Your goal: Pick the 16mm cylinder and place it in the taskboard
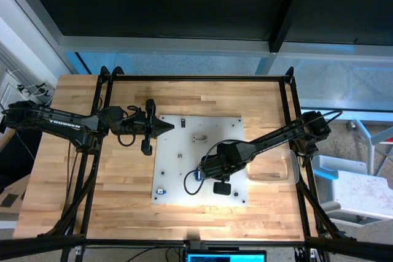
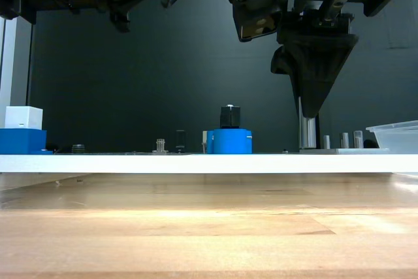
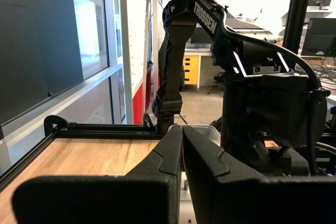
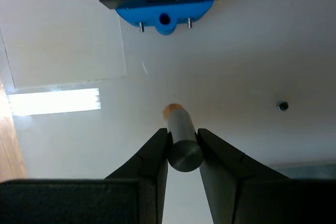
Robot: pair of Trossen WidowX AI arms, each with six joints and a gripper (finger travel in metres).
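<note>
Both end effectors (image 1: 168, 126) (image 4: 182, 134) aloft (right: cylinder (image 4: 185, 153))

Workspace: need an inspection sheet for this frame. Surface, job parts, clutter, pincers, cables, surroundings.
Surface: wooden table, with the white taskboard lying flat at its middle.
Job's things: 16mm cylinder held upright, its lower end at the board; cannot tell whether it is seated.
Clutter: clear tray on the table beside the board's right edge.
Grippers: right pincer shut on the cylinder, over the board. Left pincer shut, holding nothing, raised at the board's left edge.
Cables: black cable loop at the right wrist, over the board; a similar one at the left wrist.
Surroundings: black frame round the table; a screen at the near edge.
</note>
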